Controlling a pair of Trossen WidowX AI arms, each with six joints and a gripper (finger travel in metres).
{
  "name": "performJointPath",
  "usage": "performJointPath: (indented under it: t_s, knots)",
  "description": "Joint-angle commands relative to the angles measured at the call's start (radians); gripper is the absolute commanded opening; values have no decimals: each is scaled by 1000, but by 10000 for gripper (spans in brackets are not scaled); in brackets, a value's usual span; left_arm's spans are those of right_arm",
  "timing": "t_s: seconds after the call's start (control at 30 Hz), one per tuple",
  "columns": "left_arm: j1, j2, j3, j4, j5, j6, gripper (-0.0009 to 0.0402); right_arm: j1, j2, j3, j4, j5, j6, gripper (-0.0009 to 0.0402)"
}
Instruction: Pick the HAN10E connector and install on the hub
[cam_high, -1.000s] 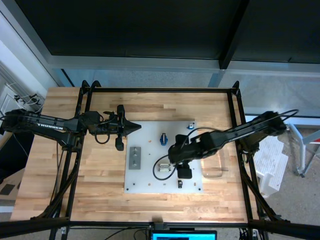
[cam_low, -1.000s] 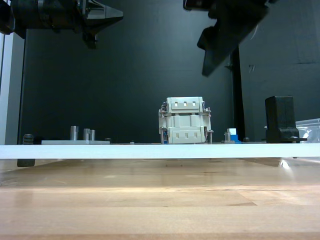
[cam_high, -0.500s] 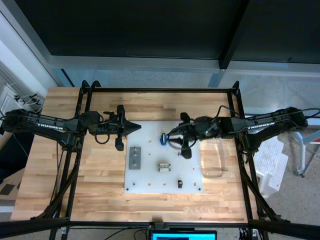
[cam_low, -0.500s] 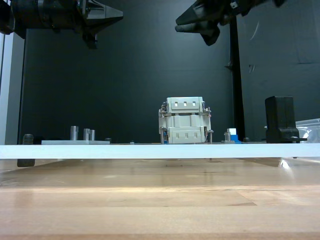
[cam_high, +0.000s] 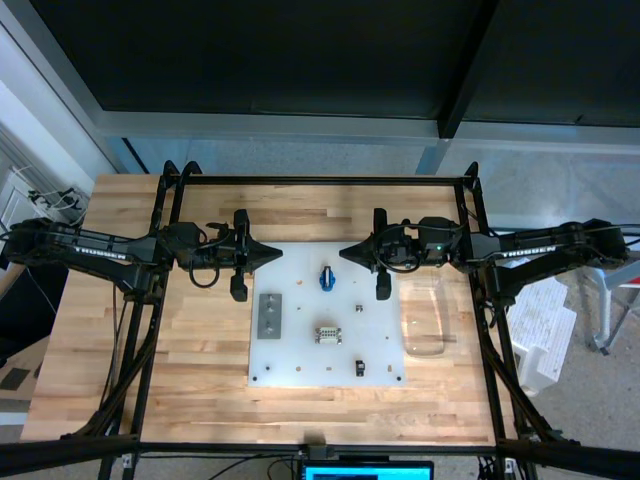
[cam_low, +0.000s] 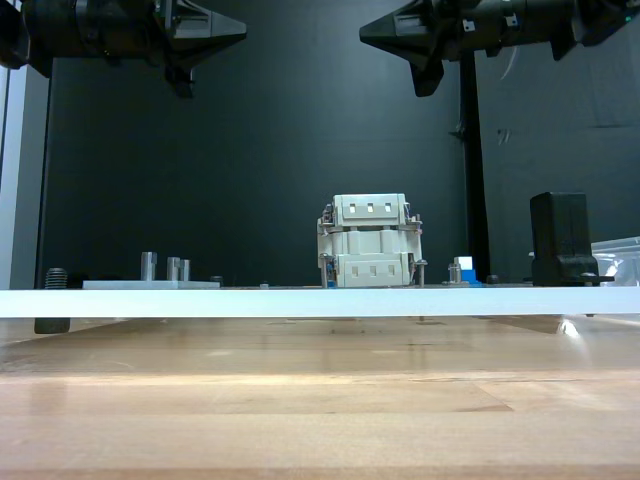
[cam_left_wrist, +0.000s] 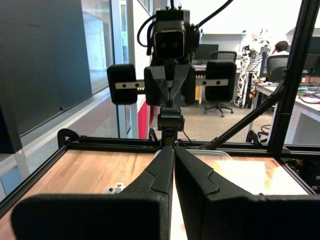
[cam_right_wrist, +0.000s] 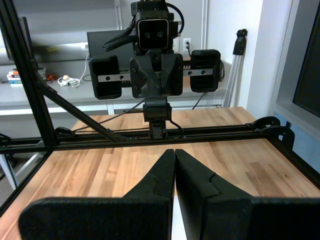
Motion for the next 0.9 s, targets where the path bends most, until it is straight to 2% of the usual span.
performJointPath:
  t_s: [0.03, 0.9]
  knots:
    - [0, 0, 0, 0, 0, 0, 1, -11, -16, -31, 49, 0, -2, 0]
    - [0, 0, 0, 0, 0, 0, 1, -14, -21, -52, 84, 1, -9, 0]
